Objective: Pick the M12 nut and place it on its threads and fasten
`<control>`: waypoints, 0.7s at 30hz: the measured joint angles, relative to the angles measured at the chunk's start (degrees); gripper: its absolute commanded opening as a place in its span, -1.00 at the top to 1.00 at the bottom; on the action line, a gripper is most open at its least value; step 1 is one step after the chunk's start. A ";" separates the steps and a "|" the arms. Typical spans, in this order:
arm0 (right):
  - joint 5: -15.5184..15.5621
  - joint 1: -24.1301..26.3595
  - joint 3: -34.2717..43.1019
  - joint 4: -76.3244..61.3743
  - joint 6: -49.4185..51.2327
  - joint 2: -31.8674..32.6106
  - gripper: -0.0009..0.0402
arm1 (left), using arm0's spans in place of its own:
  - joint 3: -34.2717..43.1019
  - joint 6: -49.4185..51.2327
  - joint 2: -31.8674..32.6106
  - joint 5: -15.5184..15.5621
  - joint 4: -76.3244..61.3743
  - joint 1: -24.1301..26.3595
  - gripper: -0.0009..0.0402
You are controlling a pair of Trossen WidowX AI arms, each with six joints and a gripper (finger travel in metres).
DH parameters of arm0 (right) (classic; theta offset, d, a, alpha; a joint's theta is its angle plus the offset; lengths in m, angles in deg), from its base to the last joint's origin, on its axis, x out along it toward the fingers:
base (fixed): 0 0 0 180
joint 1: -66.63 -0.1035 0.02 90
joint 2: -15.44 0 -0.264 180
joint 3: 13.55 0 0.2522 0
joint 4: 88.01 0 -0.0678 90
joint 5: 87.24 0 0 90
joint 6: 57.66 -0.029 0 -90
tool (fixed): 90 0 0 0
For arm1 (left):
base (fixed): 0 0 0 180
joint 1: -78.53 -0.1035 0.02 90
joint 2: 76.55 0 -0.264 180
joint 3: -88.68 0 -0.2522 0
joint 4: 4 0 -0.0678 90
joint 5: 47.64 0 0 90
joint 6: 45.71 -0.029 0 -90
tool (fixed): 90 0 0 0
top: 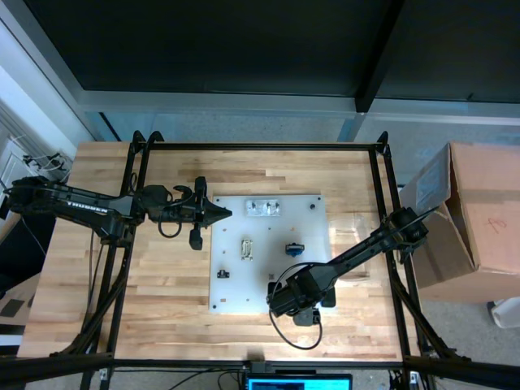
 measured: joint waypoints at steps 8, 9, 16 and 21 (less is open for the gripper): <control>0.04 0.13 -0.07 0.07 -6.82 0.11 0.84 | 0.00 0.02 0.00 0.00 -0.02 0.00 0.96; 0.07 0.13 -0.07 0.07 -8.00 0.11 0.84 | 0.02 0.00 0.00 0.00 -0.02 0.00 0.96; 0.07 0.22 -0.13 0.07 -21.53 -0.13 0.84 | 0.02 0.00 -0.02 0.00 0.00 0.00 0.96; 0.04 0.26 -0.20 -0.20 -32.35 -0.37 0.84 | 0.00 0.00 0.00 0.02 -0.02 0.00 0.96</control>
